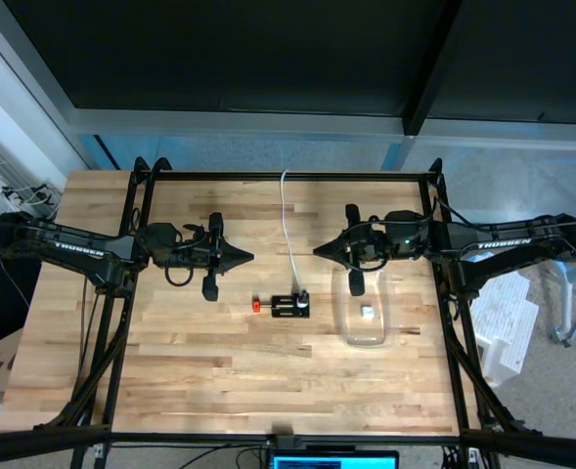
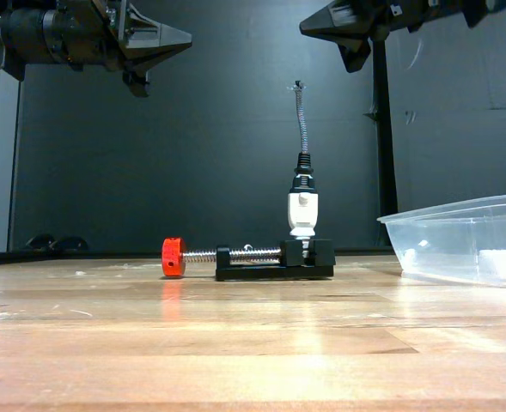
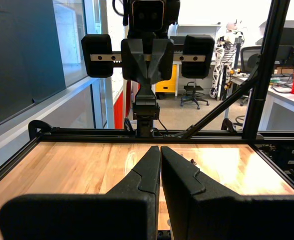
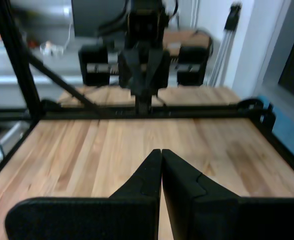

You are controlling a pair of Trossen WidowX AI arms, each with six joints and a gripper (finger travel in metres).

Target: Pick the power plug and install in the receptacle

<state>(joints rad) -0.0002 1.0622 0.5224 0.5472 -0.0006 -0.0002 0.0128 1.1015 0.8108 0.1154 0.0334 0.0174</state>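
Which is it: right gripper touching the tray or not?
Apart. Low view: the right gripper hangs high up, the tray far below, clear gap between. The left gripper hangs high too.

Reading as a robotics lab: noting black frame rig (image 1: 288,176) around wooden table (image 1: 199,362), office chair (image 3: 194,94) and desk (image 3: 286,97) beyond, monitor (image 1: 333,459).
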